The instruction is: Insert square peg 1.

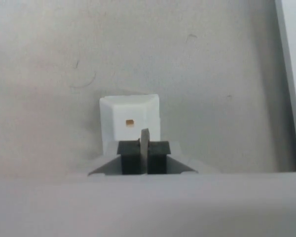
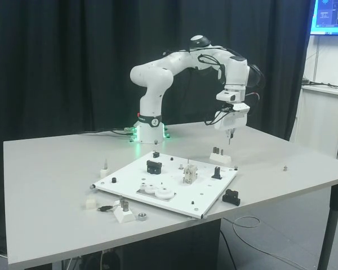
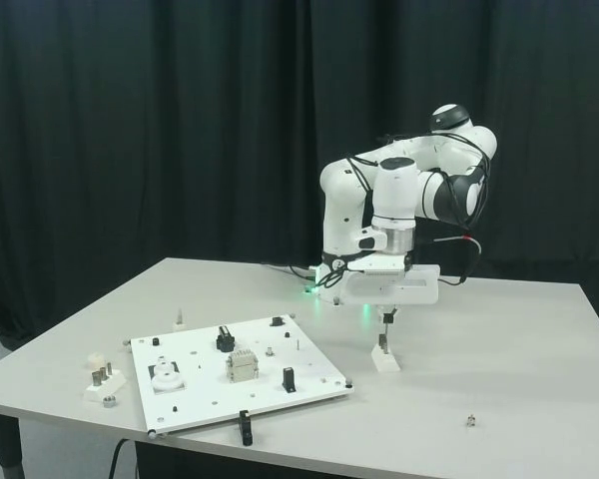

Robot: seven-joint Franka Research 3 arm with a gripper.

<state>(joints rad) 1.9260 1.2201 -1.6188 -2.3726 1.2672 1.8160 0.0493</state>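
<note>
In the wrist view my gripper (image 1: pixel 144 159) is shut on a thin grey square peg (image 1: pixel 145 142) that sticks out past the black fingertips (image 1: pixel 129 157). Just beyond the peg's tip lies a white holder block (image 1: pixel 129 116) with a small hole in its top. From the room views the gripper (image 2: pixel 230 133) (image 3: pixel 386 315) hangs a short way above that holder (image 2: pixel 221 158) (image 3: pixel 385 360), off the far right edge of the white assembly board (image 2: pixel 174 198) (image 3: pixel 205 399). Another peg (image 3: pixel 382 342) still stands upright in the holder.
The board carries black brackets (image 2: pixel 154 167), white gears (image 2: pixel 163 193) and a grey block (image 3: pixel 242 366). A second small holder with pegs (image 2: pixel 122 211) (image 3: pixel 102 383) lies off the board. A black clip (image 2: pixel 232 196) and a loose bolt (image 3: pixel 469 420) rest on the grey table.
</note>
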